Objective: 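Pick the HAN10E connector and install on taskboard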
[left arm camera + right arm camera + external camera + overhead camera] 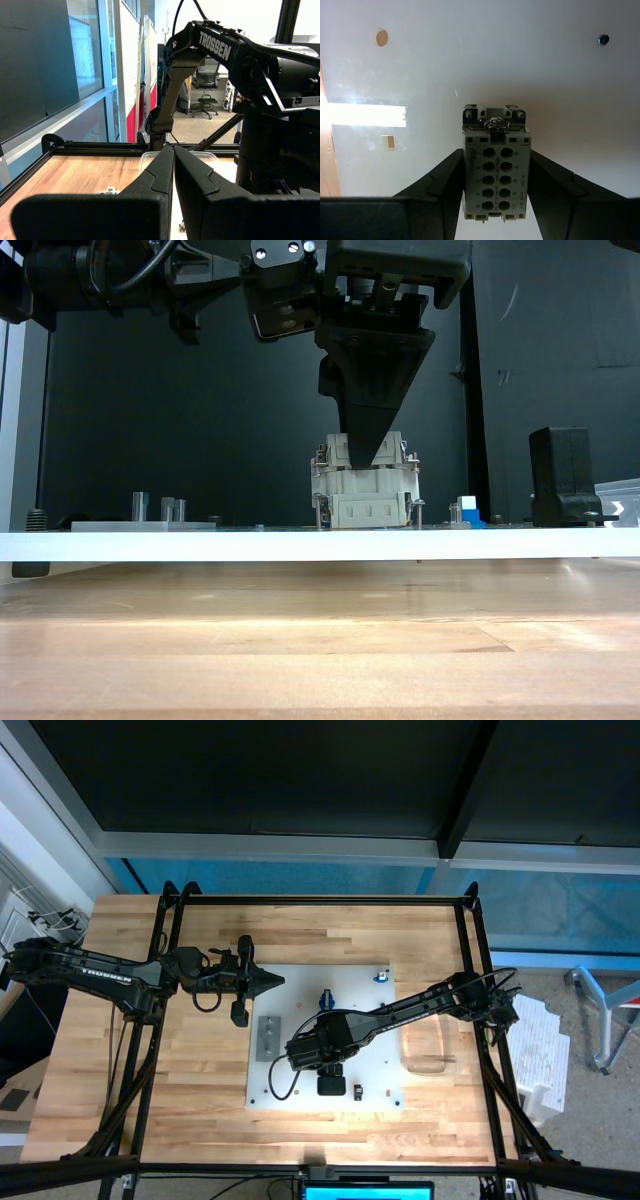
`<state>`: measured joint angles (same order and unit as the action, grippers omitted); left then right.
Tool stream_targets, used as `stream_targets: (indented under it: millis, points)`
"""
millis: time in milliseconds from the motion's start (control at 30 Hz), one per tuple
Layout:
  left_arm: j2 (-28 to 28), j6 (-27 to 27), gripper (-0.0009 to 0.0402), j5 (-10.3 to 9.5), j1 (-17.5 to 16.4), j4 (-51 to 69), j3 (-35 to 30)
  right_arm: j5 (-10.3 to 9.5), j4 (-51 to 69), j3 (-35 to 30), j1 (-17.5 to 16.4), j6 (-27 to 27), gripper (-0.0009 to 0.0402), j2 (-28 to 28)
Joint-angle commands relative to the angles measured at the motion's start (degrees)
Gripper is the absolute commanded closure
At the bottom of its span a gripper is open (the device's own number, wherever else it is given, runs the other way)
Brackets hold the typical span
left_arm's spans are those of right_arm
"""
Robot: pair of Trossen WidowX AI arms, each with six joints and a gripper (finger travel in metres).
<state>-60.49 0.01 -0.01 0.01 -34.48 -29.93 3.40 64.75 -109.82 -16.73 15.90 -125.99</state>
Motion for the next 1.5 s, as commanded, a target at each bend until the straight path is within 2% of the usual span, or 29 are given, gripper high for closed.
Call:
stream_targets:
  millis: [33, 300, 500, 767, 1333, 1500]
  points:
    - [0.00, 0.00, 0.0392, 0.00, 0.00, 0.00, -0.02, 0.02, 0.52, -0.33, -0.04, 0.09, 0.0192, 0.37]
    - [0.00, 0.00, 0.0392, 0.00, 0.00, 0.00, -0.02, 0.02, 0.92, -0.37, -0.02, 0.09, 0.0078, 2.05]
    - [0.00, 0.00, 0.0392, 0.00, 0.00, 0.00, -0.02, 0.04, 2.75, -0.37, -0.04, 0.09, 0.0035, 3.26]
    - [0.00, 0.00, 0.0392, 0.00, 0.00, 0.00, -0.02, 0.07, 2.75, -0.35, -0.04, 0.15, 0.0035, 5.44]
    - [0.00, 0.00, 0.0392, 0.00, 0.00, 0.00, -0.02, 0.00, 2.45, -0.35, -0.02, 0.07, 0.0036, 6.19]
    - [0.00, 0.00, 0.0392, 0.00, 0.00, 0.00, -0.02, -0.04, 1.99, -0.33, -0.04, -2.34, 0.0036, 7.28]
